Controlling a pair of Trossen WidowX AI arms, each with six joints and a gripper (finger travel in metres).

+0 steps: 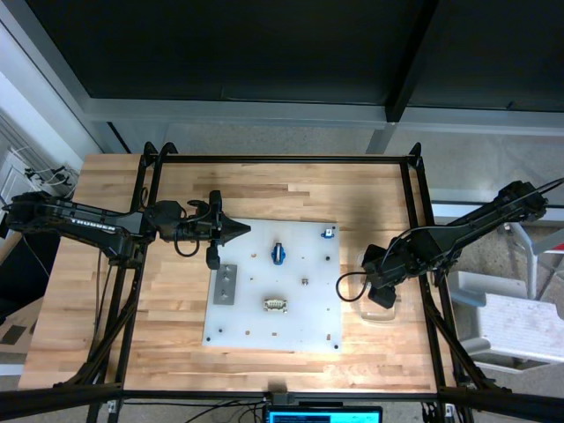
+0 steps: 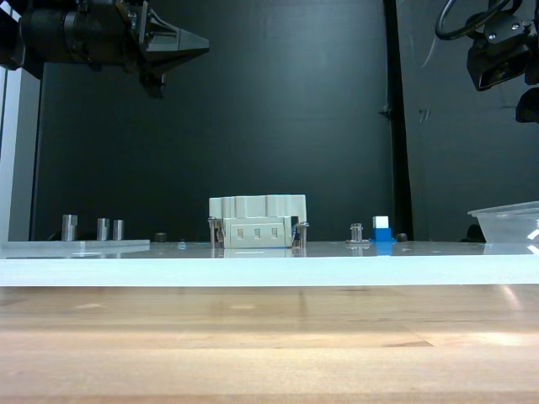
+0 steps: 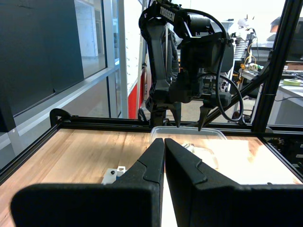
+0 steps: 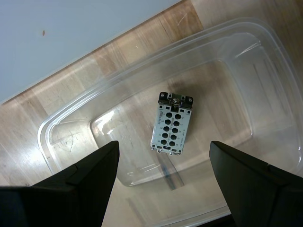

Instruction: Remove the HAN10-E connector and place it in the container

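The small grey-beige HAN10-E connector is lying flat, dotted face up, inside the clear plastic container.

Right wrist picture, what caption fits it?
Open right gripper above the container holding the HAN10-E connector; left gripper shut near the board.

Black arms, white TROSSEN lettering, looped cables — left hand, right hand wedge-fingered

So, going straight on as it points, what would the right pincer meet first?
Likely the HAN10-E connector lying in the container, beneath the open right pincer. The shut left pincer hovers over the board.
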